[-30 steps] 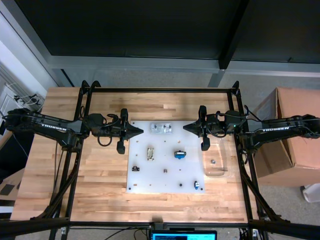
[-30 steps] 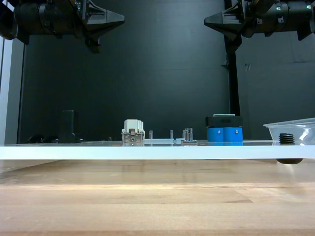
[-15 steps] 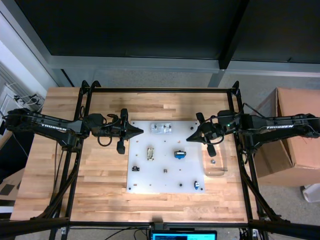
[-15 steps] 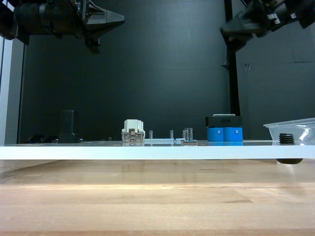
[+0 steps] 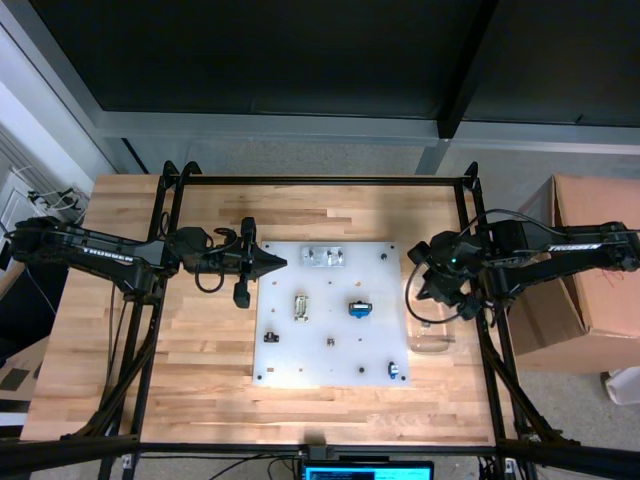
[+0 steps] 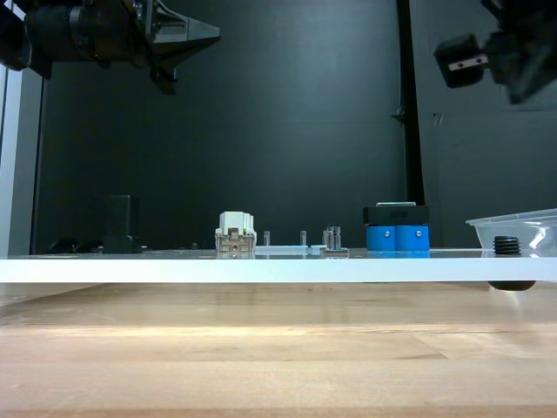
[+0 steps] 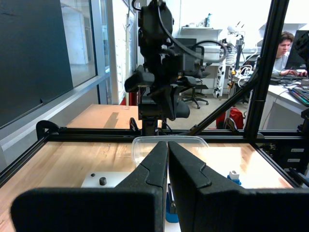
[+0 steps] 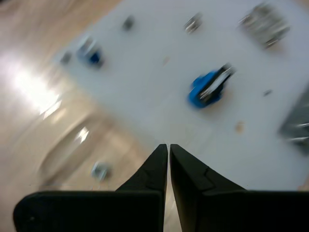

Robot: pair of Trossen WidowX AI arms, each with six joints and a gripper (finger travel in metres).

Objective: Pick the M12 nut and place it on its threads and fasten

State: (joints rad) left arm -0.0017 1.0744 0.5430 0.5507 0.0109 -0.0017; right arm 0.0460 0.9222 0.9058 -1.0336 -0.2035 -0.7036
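While both grippers (image 5: pixel 280 263) (image 8: pixel 168 146) hover, clear tray (image 5: pixel 432 347) holds nut (image 8: pixel 100 170).

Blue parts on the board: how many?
2: big blue part near the board's middle, small blue part at its near right edge. Left gripper hovers off its left edge, right gripper over the tray.

Right wrist view is coming out smeared: the silver nut (image 8: pixel 100 170) is showing only as a fuzzy blob in the clear tray (image 8: pixel 54 155). From above, the right arm (image 5: pixel 545 248) is covering part of that tray. Low view is cropping the left arm (image 6: pixel 61 30) and the right arm too.
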